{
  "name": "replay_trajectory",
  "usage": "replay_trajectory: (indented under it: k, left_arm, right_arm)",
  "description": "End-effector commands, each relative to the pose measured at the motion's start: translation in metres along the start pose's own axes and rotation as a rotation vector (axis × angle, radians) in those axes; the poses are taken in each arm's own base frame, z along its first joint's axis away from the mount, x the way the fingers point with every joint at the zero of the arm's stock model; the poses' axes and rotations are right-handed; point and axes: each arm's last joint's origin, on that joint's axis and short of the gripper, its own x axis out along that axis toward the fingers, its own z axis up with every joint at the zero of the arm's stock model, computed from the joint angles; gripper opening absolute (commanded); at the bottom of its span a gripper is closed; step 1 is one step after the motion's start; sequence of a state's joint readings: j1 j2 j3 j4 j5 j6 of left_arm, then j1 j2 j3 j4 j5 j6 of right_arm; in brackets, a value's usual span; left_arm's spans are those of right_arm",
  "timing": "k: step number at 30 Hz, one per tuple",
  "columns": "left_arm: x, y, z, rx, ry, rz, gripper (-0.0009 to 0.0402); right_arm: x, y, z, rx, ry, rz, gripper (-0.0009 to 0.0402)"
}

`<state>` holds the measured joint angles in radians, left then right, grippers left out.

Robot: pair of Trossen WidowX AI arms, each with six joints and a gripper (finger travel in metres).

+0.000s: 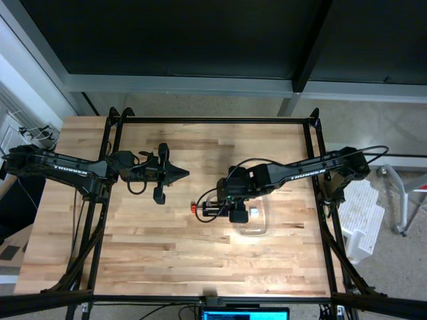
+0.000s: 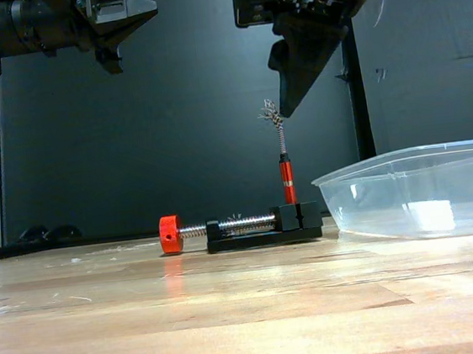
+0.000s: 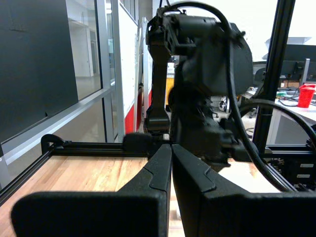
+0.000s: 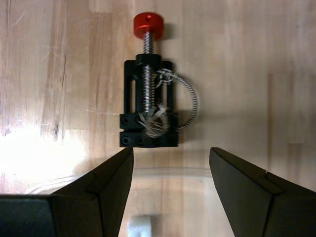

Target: Remove the RCA connector from the receptacle and place in the container

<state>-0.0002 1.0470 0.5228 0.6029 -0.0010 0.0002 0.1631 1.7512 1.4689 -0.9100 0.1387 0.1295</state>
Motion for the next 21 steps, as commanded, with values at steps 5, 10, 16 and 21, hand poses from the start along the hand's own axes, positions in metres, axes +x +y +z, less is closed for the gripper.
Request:
replay_trajectory:
  k: [5, 10, 16, 21]
  left_arm:
    - [0.000, 0.000, 0.000, 0.000, 0.000, 0.000, 0.0000]
    - [0.000, 0.000, 0.000, 0.000, 0.000, 0.000, 0.0000]
    - [0.000, 0.000, 0.000, 0.000, 0.000, 0.000, 0.0000]
    - [0.000, 0.000, 0.000, 0.000, 0.000, 0.000, 0.0000]
  right_arm:
    - [0.020, 0.011, 0.001, -0.020, 0.024, 0.005, 0.0213]
    - [0.033, 0.014, 0.003, -0.025, 0.036, 0.005, 0.0213]
    - [0.040, 0.014, 0.002, -0.017, 0.004, 0.012, 0.0212]
    - [0.046, 0.015, 0.001, -0.017, 0.011, 0.014, 0.0212]
